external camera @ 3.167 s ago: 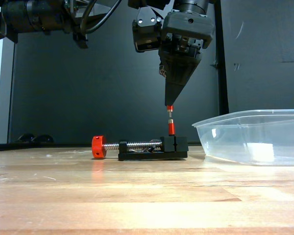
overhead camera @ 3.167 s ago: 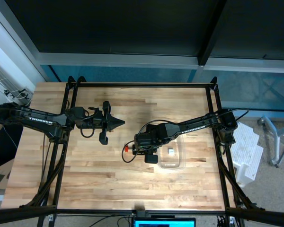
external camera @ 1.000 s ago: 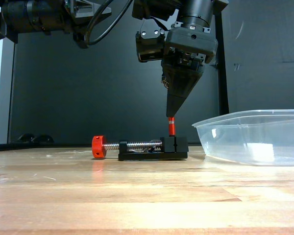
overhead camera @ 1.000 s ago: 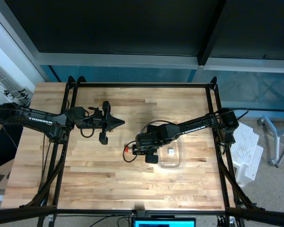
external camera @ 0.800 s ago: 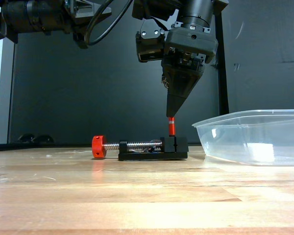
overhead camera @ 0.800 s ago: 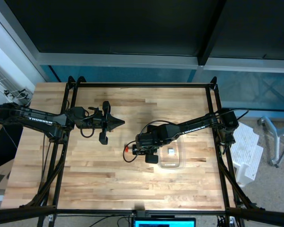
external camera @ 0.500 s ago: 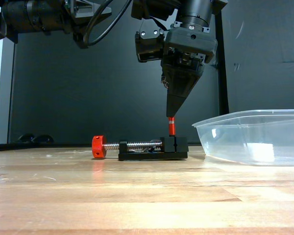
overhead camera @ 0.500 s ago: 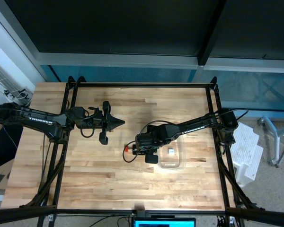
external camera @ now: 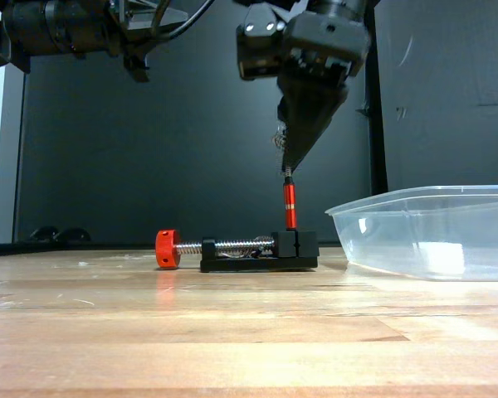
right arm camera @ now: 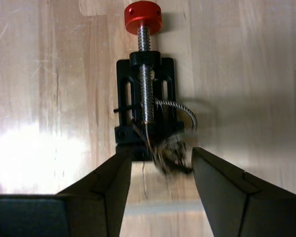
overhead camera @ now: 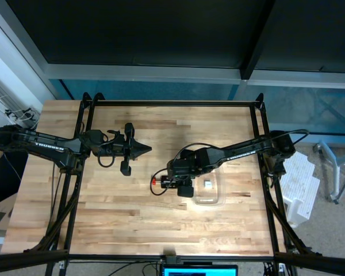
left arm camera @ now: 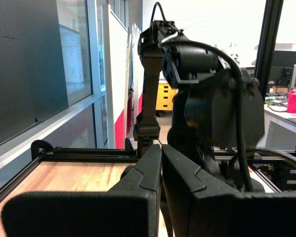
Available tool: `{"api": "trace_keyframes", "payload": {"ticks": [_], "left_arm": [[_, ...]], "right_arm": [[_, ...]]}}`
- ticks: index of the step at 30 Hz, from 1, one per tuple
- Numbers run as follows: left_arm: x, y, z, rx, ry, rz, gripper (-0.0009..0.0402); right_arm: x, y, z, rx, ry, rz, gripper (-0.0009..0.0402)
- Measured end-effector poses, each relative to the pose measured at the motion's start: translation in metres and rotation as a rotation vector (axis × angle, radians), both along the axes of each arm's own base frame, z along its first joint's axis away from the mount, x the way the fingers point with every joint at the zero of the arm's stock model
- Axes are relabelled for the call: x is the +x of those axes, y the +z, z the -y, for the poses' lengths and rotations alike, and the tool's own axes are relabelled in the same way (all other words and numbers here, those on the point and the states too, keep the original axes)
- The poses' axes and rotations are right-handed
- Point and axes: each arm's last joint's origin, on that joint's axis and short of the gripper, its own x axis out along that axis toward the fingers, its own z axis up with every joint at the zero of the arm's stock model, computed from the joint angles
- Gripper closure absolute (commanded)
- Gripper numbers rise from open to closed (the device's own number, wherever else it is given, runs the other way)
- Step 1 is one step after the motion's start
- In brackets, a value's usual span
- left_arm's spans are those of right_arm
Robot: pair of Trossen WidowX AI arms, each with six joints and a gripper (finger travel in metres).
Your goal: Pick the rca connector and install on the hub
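Black and tapering to a wedge, the jaws of the right gripper [external camera: 288, 168] stand spread. The right wrist view shows bare wood between its two flat, matte fingers [right arm camera: 101, 197], and they pinch nothing. In the low view, at upper centre of the frame, the gripper points straight down. Its tip is right at the top of the rca connector [external camera: 290, 207] (whether it touches, I cannot tell).

The connector is a slim red pin with a thin silver band. It stands upright on the right end of the hub [external camera: 299, 249]. The hub is a low black rectangular block lying flat on the surface [external camera: 232, 332] at the centre of the frame. A silver threaded screw [external camera: 224, 245] runs along it to a round red knob [external camera: 167, 248] at its left end. In the right wrist view a short braided wire [right arm camera: 180, 109] curves off beside the screw.

Near the hub, to its right, sits a clear plastic tray [external camera: 423, 236] with rounded walls. The surface is pale wood in jointed strips.

In the high view the left gripper [overhead camera: 148, 149] hangs left of centre over the wood, well apart from the hub. Its jaws are pressed together; in the left wrist view the two smooth black faces meet in a thin seam.
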Motion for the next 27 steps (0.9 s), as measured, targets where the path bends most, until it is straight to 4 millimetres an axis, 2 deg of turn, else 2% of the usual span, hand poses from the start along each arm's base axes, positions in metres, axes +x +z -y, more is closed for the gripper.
{"api": "trace_keyframes", "payload": {"ticks": [10, 19, 27], "left_arm": [[0.000, 0.000, 0.000, 0.000, 0.000, 0.000, 0.0393], [0.000, 0.000, 0.000, 0.000, 0.000, 0.000, 0.0393], [0.000, 0.000, 0.000, 0.000, 0.000, 0.000, 0.0393]], "right_arm": [[-0.023, 0.016, 0.000, 0.012, -0.004, 0.031, 0.0206], [-0.048, 0.016, 0.003, 0.016, -0.003, 0.042, 0.0208], [-0.057, 0.013, 0.004, 0.018, -0.002, 0.053, 0.0232]]}}
